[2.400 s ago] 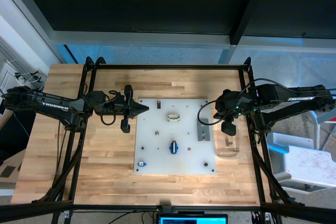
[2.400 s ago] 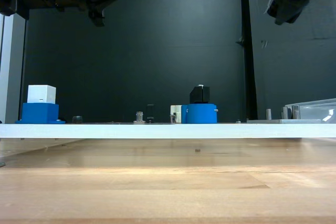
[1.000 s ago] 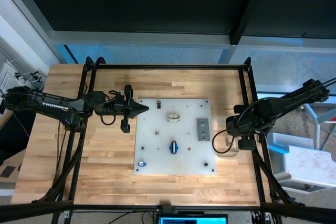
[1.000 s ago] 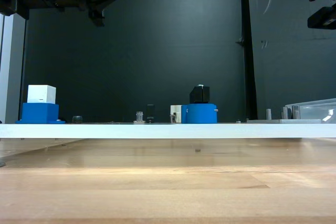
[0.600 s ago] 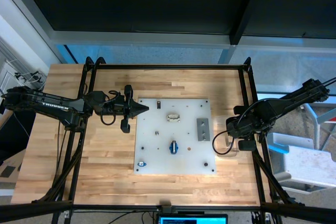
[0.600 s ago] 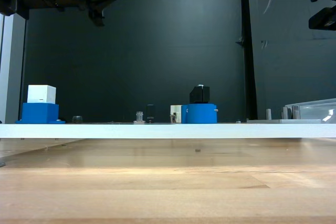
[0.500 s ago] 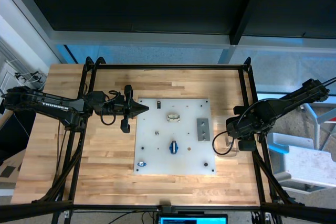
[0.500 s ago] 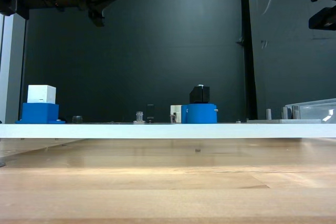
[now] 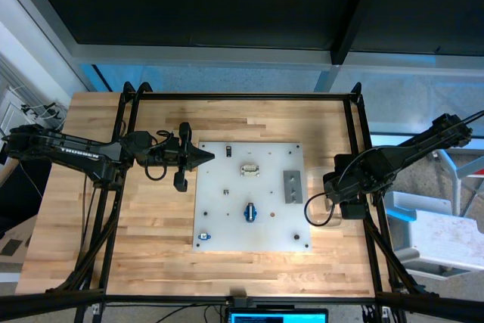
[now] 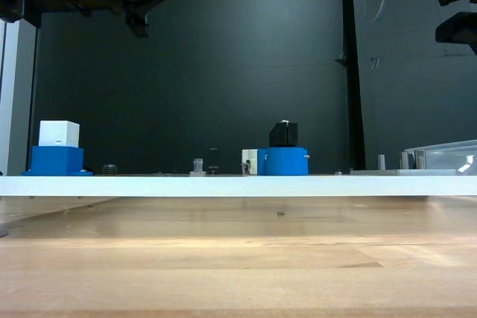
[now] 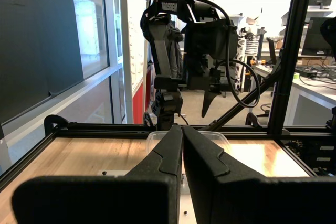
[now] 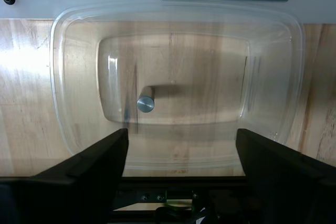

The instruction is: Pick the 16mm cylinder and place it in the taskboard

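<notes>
The 16mm cylinder [image 12: 146,103] is a small grey metal peg standing inside the clear plastic tray [image 12: 273,66]. My right gripper [image 12: 181,139] hangs open above the tray, its fingers [image 12: 84,174] spread wide to either side of the peg and well above it. From above, the right gripper [image 9: 334,202] sits over the tray beside the right edge of the white taskboard [image 9: 227,217], and it hides the peg. My left gripper [image 9: 203,155] is shut and held high at the board's left edge, with nothing in it [image 11: 182,135].
The grey metal block [image 9: 293,186] lies on the board next to the tray. A blue knob part [image 9: 249,212] and a white connector [image 9: 249,169] stand mid-board. A black frame [image 9: 355,134] surrounds the table. In the low view the tray [image 10: 447,156] sits at the right.
The right arm swung from above the board's right edge toward the near side and out over the tray, then shifted slightly in the last half second. The left arm stayed still.
</notes>
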Robot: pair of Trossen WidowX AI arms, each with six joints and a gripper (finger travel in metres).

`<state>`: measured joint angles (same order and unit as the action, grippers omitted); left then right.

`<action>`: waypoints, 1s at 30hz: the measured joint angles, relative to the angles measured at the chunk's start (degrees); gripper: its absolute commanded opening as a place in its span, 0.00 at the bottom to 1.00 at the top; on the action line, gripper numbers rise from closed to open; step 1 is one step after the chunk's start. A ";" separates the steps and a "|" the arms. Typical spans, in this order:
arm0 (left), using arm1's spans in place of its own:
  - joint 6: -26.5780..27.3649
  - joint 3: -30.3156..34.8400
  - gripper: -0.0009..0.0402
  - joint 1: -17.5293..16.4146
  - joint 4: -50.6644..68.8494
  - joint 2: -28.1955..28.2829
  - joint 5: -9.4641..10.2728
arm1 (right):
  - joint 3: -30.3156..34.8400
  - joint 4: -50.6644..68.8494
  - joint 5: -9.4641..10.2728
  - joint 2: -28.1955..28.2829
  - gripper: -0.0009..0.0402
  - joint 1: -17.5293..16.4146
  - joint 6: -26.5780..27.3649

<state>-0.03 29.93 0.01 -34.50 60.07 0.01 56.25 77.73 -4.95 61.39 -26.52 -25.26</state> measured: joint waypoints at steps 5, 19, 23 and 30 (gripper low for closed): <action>0.00 0.02 0.02 0.00 0.00 0.00 0.00 | -0.52 -0.33 0.02 0.02 0.78 -0.31 0.00; 0.00 0.02 0.02 0.00 -0.02 0.02 0.02 | -5.53 -5.99 -0.02 0.09 0.78 -3.15 -1.29; 0.00 0.02 0.02 0.00 -0.02 0.00 0.00 | -7.21 -7.82 -0.02 0.20 0.78 -3.23 -1.33; 0.00 0.02 0.02 0.00 0.00 0.00 0.00 | -10.25 -11.52 -0.02 0.20 0.78 -3.48 -1.42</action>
<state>-0.03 29.95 0.01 -34.50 60.07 0.01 46.00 66.22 -4.97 61.58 -30.00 -26.68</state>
